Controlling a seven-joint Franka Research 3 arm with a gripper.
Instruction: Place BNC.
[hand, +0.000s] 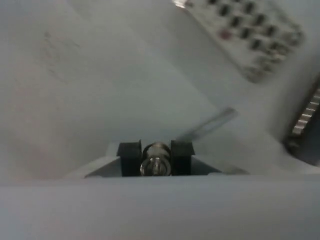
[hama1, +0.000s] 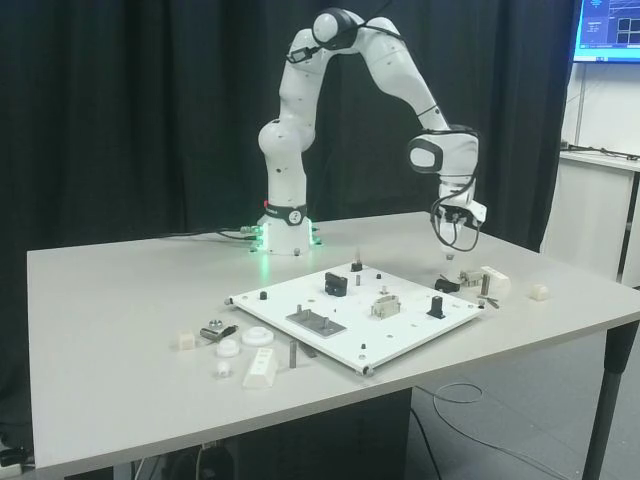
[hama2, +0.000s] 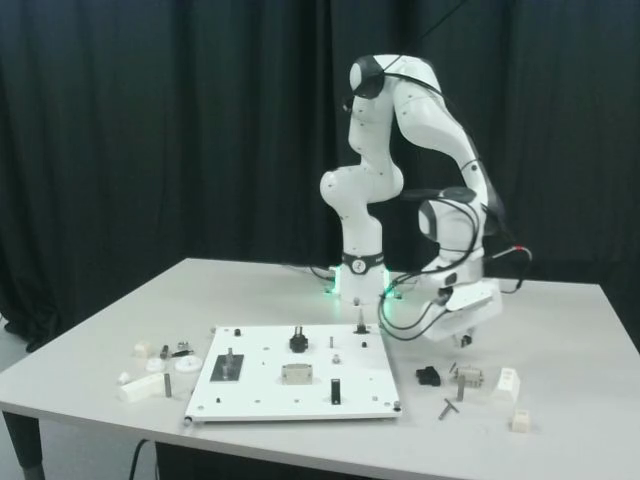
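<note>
Gripper (hand: 156, 159): fingers pinched on the metal connector (hand: 156, 161).
Connector: up in the air, beside the white board (hama1: 400, 335), not on it.
Done: pickup, it seems.
Left: carry it over the board, seat it, let go.

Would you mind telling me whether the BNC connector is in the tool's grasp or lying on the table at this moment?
In the grasp: the wrist view shows the BNC connector clamped between the tool's two black fingers, above the grey table.

White arm arched high, gripper (hand: 156, 159) clamped, hovering above table.
</note>
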